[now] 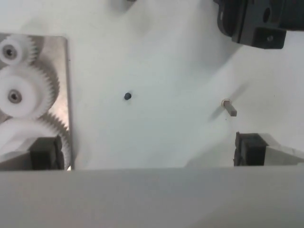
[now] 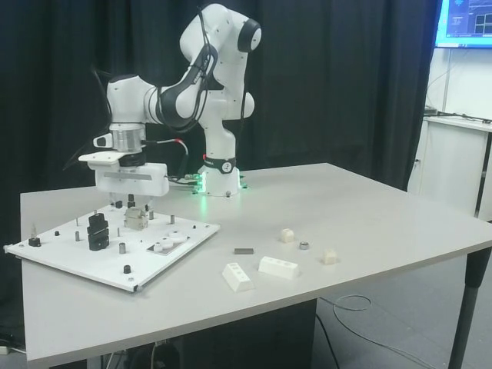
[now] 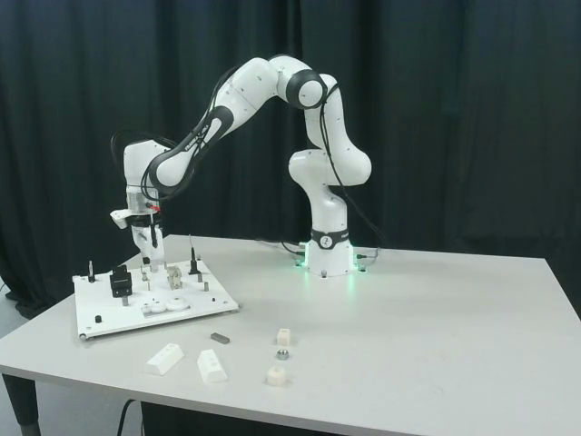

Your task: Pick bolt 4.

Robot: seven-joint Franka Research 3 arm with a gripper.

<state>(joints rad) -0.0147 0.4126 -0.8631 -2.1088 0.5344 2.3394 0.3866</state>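
Observation:
My gripper (image 1: 147, 151) is open above the white board (image 2: 184, 240), with nothing between its black fingertips (image 1: 249, 148). A small grey bolt (image 1: 229, 107) stands in the board, off to the side near one fingertip and not between the fingers. A small black hole (image 1: 127, 96) lies in the board ahead of the gap. In the room views the gripper (image 2: 132, 203) (image 3: 145, 252) hovers just over the far part of the board (image 3: 213, 309). Several other thin bolts stand on the board, such as one bolt (image 2: 172, 220) near its right edge. I cannot tell which is bolt 4.
White gears (image 1: 21, 95) sit on a metal plate (image 1: 62, 57) on the board. A black block (image 1: 256, 23) (image 2: 98, 231) stands close to the gripper. On the table lie two white holders (image 2: 278, 267), small cubes (image 2: 287, 235), a nut (image 2: 305, 246) and a grey bar (image 2: 244, 250).

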